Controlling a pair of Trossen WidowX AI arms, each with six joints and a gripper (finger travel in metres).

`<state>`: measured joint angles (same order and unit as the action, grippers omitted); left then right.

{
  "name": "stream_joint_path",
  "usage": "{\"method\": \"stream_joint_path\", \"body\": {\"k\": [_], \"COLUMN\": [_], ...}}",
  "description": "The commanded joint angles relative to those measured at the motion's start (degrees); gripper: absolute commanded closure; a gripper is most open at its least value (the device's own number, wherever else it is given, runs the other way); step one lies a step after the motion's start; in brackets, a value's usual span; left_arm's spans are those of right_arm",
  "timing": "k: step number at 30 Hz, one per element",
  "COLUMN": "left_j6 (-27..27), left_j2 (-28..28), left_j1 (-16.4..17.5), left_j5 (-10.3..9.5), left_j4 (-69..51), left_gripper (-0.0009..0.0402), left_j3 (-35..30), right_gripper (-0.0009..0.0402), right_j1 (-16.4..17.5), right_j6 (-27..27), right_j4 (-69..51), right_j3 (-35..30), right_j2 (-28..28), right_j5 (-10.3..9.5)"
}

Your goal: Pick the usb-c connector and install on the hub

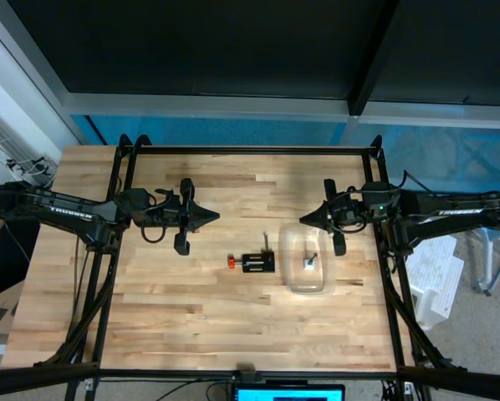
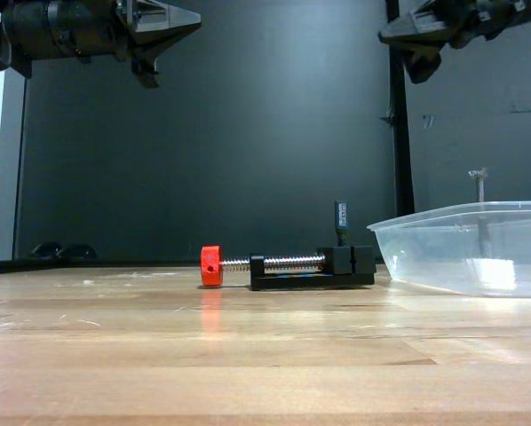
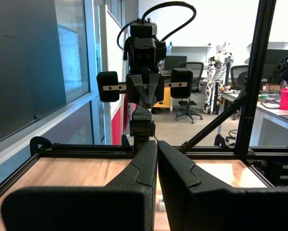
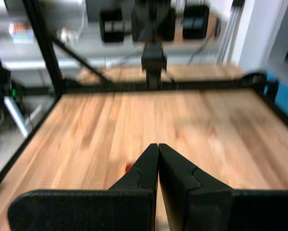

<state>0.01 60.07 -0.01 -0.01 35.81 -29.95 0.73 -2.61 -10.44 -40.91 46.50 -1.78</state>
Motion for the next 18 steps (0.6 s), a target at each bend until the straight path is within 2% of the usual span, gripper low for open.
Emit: {"method": "stream_joint_path", "body": {"k": [1,8,18], "left_j6": [0.0,0.0,0.0], "left_j2": [0.0,0.0,0.0], "left_j1": [0.0,0.0,0.0], "left_j5": [0.00,0.00,0.00], "left_j4": [0.0,0.0,0.0], "left_gripper": [0.0393,0.0393,0.0393], "left_j3": [0.0,0.0,0.0], "right_gripper": [0.0393,0.0393,0.0393], "right_j1": [0.1,0.3,0.6], "right_j6": [0.1,0.1,-0.1], "right_j4": [-8.0,-22.8,-37.4], "right_j3": [-3.1,-8.3,-15.7], "right_j2": [0.2,2.3,9.0], "right_j5": [-1.36,-1.29,-1.25]}}
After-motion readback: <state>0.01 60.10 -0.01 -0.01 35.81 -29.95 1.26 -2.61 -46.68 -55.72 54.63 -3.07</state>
